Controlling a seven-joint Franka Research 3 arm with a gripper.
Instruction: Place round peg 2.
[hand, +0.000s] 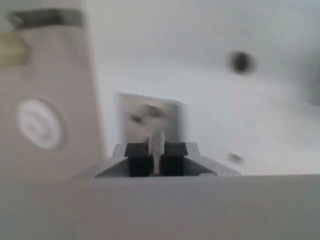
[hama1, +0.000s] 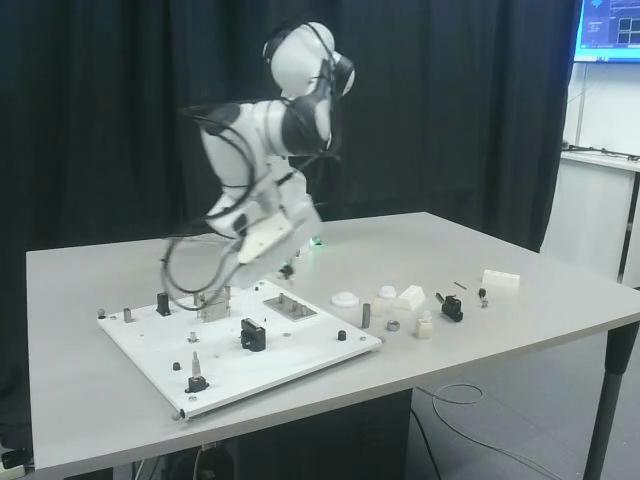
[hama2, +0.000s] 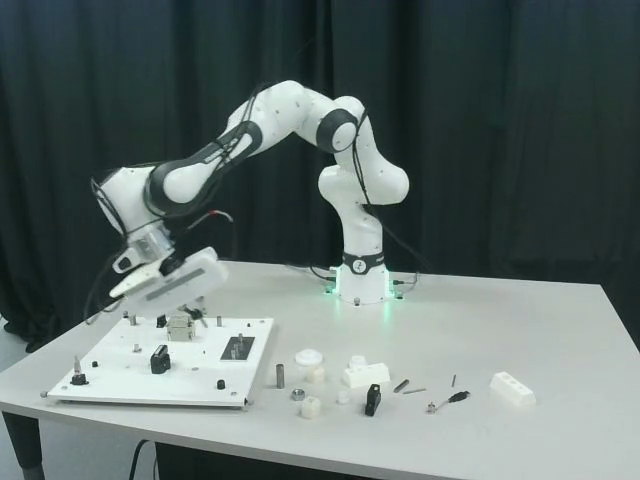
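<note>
The white arm's black-fingered gripper (hand: 156, 159), closed on a thin grey round peg (hand: 157, 145), hung tilted above the white assembly board (hama2: 200, 385), apparently for insertion.

No legible text, label, brand or number anywhere. Only a round emblem (hand: 40, 123) on a pale block at the left of the wrist view, and faint lines on a screen (hama1: 608, 30) at the upper right of the first room view, both unreadable.
</note>
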